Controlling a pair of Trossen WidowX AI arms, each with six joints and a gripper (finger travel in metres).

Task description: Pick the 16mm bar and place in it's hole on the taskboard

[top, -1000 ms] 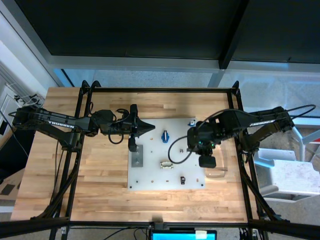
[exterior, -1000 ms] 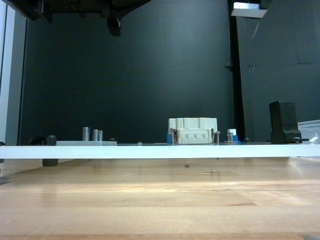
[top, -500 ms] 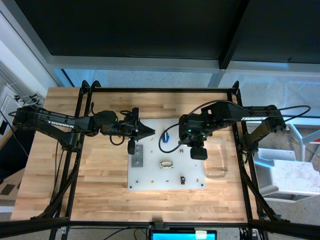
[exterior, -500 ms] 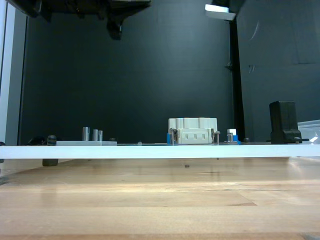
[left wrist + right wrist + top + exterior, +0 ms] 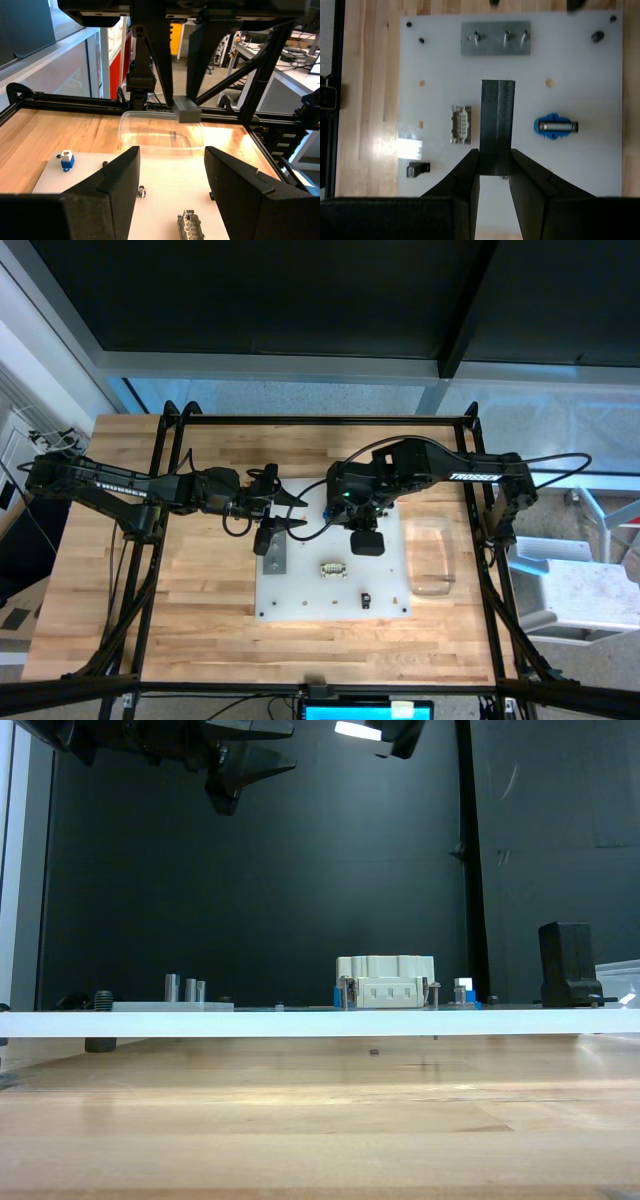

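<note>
Dark 16mm bar (image 5: 497,115) juts forward from the clenched right pincer (image 5: 495,156), held high above the taskboard (image 5: 580,65) beneath it, seemingly for transport; the left pincer (image 5: 292,513), spread empty, hovers near, apparently standing clear

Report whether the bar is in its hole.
Out: right hand holds bar above the board; left hand, open, hovers over its left edge.

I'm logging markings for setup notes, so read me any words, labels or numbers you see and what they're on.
"TROSSEN": white, on the right arm.
Lettering on the left arm: too blurred to read.
No text on the taskboard or the 16mm bar, held in the right end effector above the board; the left end effector, open, hovers over the board's left side.
</note>
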